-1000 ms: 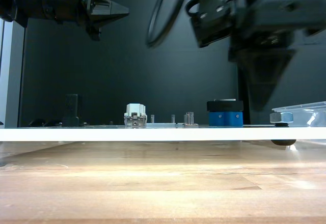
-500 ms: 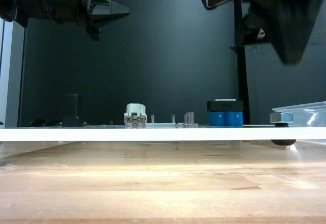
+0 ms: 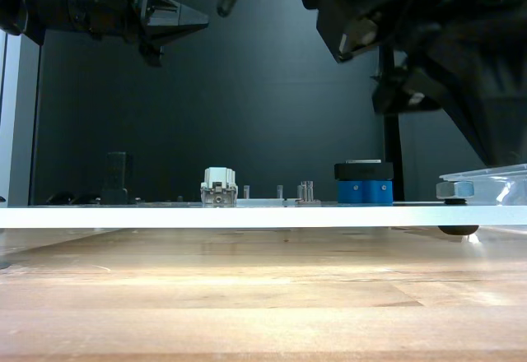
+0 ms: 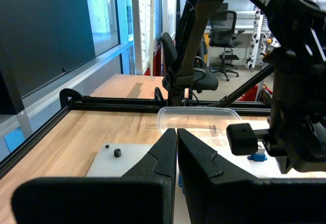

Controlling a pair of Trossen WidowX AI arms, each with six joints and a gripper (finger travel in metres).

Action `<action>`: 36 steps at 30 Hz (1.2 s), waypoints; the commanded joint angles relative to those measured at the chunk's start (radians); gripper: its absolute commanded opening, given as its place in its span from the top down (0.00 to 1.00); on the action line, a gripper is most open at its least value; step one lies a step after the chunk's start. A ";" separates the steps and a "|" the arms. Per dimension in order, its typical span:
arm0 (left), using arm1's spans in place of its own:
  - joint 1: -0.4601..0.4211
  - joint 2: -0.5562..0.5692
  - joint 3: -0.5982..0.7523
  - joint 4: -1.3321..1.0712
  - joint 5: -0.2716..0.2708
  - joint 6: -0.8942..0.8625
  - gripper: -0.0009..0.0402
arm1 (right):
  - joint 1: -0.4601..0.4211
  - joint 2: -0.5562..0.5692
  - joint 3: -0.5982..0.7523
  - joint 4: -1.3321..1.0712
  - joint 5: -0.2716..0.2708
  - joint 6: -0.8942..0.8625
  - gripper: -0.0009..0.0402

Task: Unfasten the M12 nut and place it in the container

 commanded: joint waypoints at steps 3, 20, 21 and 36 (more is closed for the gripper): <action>0.000 0.000 0.000 -0.006 0.000 0.000 0.98 | 0.000 0.003 -0.029 0.042 0.004 0.000 0.98; 0.000 0.000 0.000 -0.013 0.000 0.000 0.98 | 0.003 -0.009 0.018 -0.080 0.302 0.115 0.98; 0.000 0.000 0.000 -0.013 0.000 0.000 0.98 | 0.003 -0.010 0.020 -0.080 0.285 0.115 0.98; 0.000 0.000 0.000 -0.013 0.000 0.000 0.98 | 0.010 -0.026 0.071 -0.049 0.017 0.084 0.98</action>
